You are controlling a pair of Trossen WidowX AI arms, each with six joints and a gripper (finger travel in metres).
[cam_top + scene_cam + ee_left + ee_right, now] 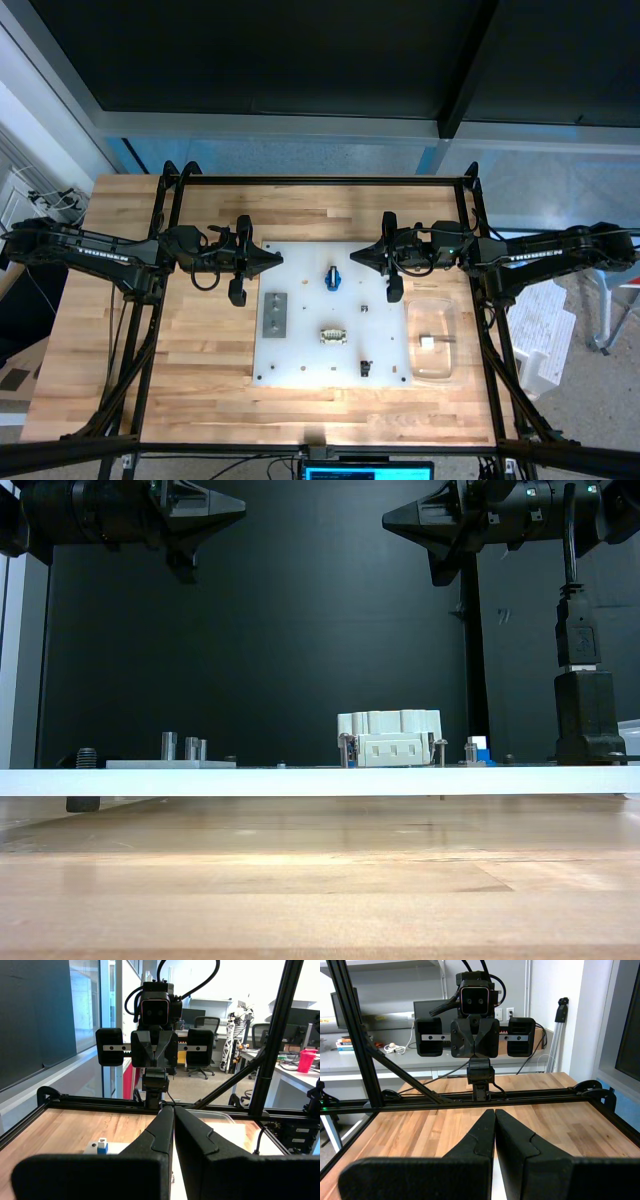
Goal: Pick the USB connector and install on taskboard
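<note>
Both grippers are just hanging out high over the taskboard [300, 352]'s far edge, pointing at each other across it. The left gripper [274, 259] is pressed together with nothing pinched in it, and it's the same deal with the right gripper [357, 256], so neither one is carrying anything. My guess is that's a parked pose, high enough above the taskboard that nothing on it gets bumped. The USB connector [578, 630] looks to be the little black plug standing upright by the taskboard's near edge, on its right half, well apart from both grippers. In the low view it sits on top of a black block [586, 718] with a cord [568, 550] going straight up. Honestly I can't tell if it's properly seated in there or only resting. Standing upright like that does leave its sides free for a pinch from above, and the right gripper looks like the closer one for the job.
</note>
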